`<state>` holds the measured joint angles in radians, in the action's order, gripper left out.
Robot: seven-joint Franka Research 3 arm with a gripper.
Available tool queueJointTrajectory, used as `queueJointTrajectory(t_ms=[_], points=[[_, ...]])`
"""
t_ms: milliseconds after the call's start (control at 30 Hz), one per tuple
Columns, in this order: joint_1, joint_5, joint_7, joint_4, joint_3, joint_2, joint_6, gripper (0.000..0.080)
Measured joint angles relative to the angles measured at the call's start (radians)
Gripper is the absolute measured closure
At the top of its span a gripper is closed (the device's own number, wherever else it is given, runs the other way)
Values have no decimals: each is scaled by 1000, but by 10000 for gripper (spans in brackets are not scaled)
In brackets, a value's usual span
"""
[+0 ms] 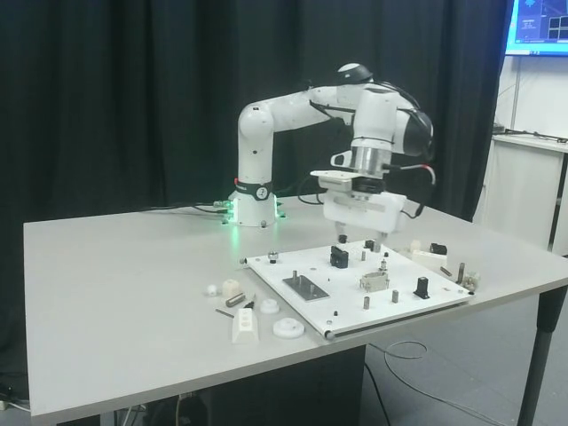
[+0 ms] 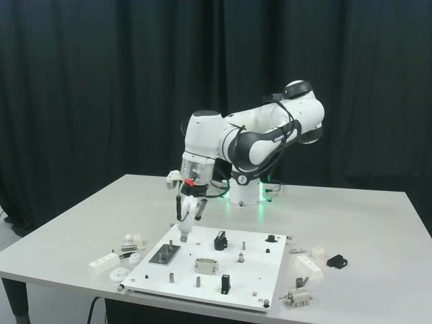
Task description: Remove square peg 3.
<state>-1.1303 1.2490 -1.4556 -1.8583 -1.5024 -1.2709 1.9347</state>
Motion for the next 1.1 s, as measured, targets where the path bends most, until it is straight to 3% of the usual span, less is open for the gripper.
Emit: queueJointTrajectory(t_ms=[467, 667, 1100], points=[[94, -20, -208, 189, 44, -1, -26, 3], [146, -21, -324, 257, 53, -4, -66, 3], [228, -21, -392, 377, 84, -7, -162, 3]])
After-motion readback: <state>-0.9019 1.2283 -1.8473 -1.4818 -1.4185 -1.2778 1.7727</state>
